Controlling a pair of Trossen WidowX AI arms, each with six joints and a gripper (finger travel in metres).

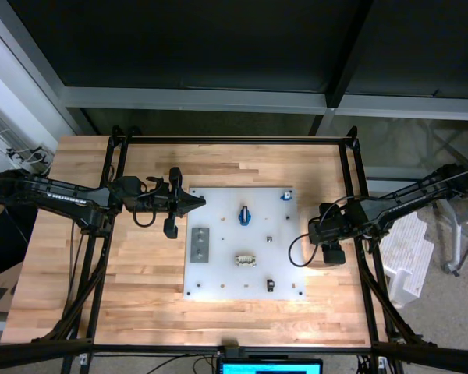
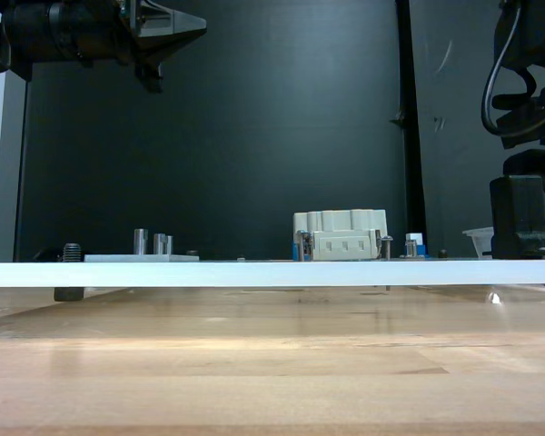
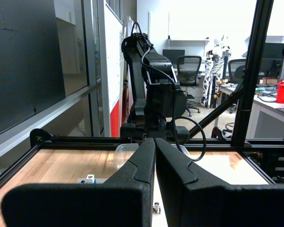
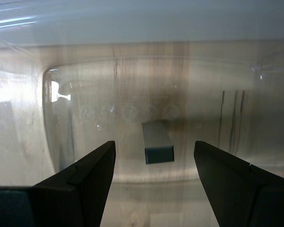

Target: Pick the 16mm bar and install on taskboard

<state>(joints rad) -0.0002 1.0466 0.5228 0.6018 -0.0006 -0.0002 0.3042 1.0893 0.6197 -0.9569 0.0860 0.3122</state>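
Our right claw [image 4: 154,145] is spread wide and points down into a clear container [image 4: 47,94] just beside the right edge of the task board [image 1: 218,288]. The 16mm bar [image 4: 156,135] lies free on the container's bottom, between the two fingers, and neither finger touches it. We judge that the task is at its beginning: the bar is not yet gripped, so closing, lifting, carrying and seating are all left. We cannot tell which seat on the board is meant for it. Our left claw [image 3: 155,142] is pressed together and holds nothing. It hangs high over the board's left edge, above the counter [image 1: 140,312].
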